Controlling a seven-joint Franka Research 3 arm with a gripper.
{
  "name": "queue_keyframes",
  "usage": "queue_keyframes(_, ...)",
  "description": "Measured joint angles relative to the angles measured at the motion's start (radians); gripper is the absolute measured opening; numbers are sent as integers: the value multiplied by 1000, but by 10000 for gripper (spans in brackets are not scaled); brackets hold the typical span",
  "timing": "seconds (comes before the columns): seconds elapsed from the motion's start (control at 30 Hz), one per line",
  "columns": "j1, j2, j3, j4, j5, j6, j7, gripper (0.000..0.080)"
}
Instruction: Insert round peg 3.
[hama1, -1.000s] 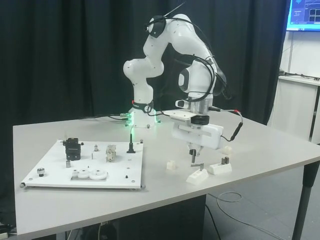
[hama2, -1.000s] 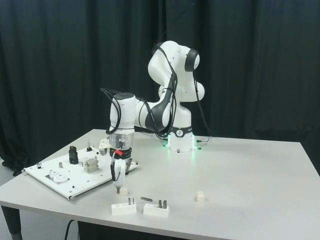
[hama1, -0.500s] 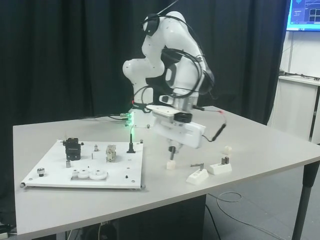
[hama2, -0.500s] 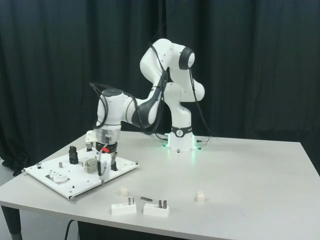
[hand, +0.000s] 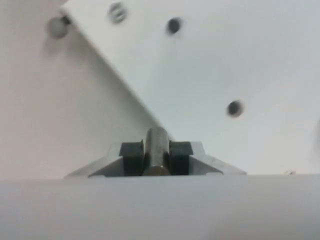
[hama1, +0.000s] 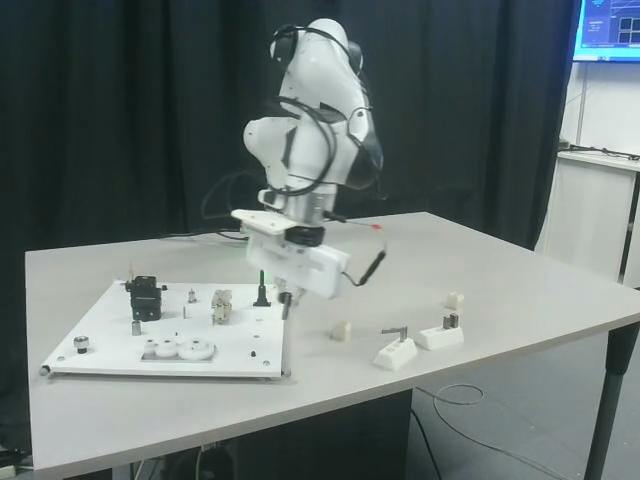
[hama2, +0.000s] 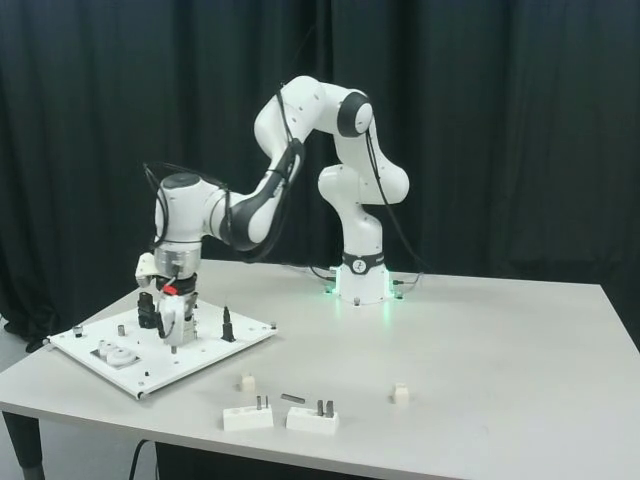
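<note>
Where black curtains hang, grey table (hama1: 520, 290) bears white board (hama1: 110, 335).

Bare worktop (hama1: 520, 290) right and far. White board (hama1: 110, 320) at left crowded: black block (hama1: 145, 297), upright black post (hama1: 261, 290), white gears (hama1: 180, 349). Small white blocks (hama1: 418, 340) near edge.

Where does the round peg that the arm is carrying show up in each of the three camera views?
Wrist view: the round peg sits clamped between the black pads, low in the middle.
First room view: under the tool, at the white board's edge.
Second room view: under the tool, over the board.
Shared landmark: the white board.
</note>
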Motion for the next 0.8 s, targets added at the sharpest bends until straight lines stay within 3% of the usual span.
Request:
queue_keyframes(0.43, -84, 0, 0, -56, 127, 57, -201, 104)
queue_keyframes(0.8, -102, 1, 0, -119, 215, 120, -302, 104)
